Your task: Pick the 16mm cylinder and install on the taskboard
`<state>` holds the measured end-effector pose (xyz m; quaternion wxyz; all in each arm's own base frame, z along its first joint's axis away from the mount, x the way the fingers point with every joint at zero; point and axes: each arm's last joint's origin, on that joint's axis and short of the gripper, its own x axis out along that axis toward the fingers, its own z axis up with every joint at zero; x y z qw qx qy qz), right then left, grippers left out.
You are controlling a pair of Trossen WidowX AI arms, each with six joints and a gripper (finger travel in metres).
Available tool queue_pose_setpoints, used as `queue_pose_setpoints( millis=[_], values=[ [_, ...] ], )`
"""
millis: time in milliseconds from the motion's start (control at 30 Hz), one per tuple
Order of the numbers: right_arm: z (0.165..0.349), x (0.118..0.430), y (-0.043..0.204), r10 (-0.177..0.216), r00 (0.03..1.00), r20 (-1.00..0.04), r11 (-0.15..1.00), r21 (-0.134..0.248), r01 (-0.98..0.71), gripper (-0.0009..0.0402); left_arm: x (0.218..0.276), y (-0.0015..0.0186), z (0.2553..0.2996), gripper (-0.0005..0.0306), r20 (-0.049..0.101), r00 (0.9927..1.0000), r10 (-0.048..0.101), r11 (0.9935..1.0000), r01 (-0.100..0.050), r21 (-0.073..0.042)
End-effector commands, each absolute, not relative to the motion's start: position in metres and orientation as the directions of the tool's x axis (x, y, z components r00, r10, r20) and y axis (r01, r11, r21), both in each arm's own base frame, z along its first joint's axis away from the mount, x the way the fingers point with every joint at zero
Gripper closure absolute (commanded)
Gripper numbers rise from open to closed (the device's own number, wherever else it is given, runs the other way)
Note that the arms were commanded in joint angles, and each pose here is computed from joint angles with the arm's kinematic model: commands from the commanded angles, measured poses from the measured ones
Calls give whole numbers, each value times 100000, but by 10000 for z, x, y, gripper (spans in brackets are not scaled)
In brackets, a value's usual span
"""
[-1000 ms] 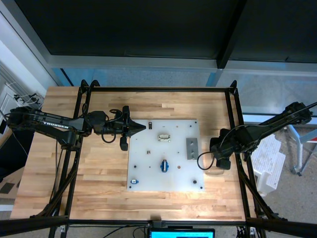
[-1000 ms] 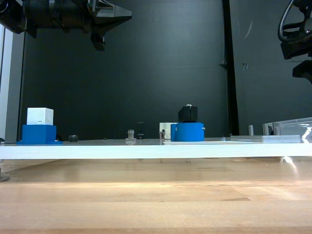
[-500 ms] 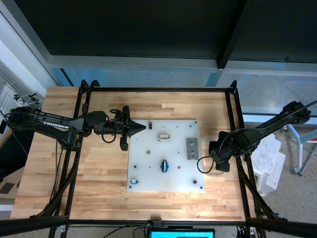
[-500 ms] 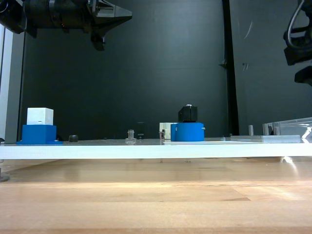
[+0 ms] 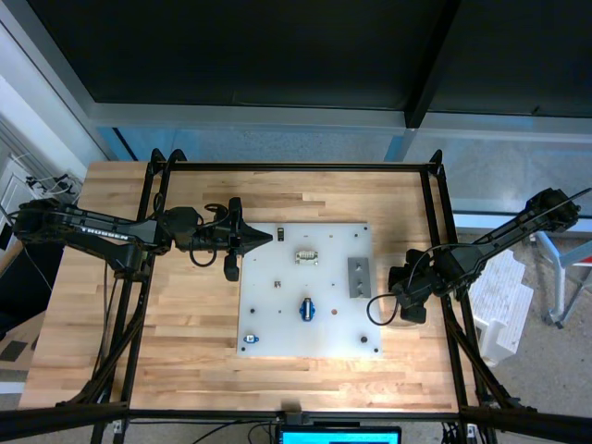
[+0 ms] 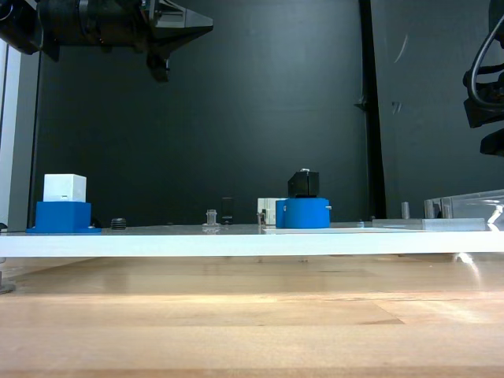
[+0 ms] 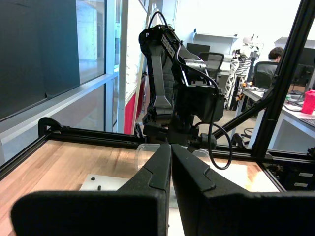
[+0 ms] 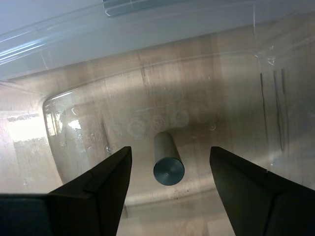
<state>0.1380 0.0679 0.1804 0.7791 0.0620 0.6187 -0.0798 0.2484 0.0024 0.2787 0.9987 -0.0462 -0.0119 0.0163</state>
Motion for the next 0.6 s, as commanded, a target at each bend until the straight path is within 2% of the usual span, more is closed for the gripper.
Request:
queue_pose_setpoints(
  millis=[33,333,600],
  values=[
    [1804,1382,682,-4649,22497,-97326,98153,-266,19130,200,2484,24,2788,300,2307,99917,3356,99525,-3130,-9221],
    [1800,1380,690,-3798,22505,-97361,98247,475,18634,259,2484,24,2787,300,2269,99918,3356,99528,-3135,-9182],
    [1798,1379,696,-3480,22646,-97340,98301,753,18341,296,2484,23,2787,300,2269,99919,3318,99526,-3096,-9220]
  ],
)
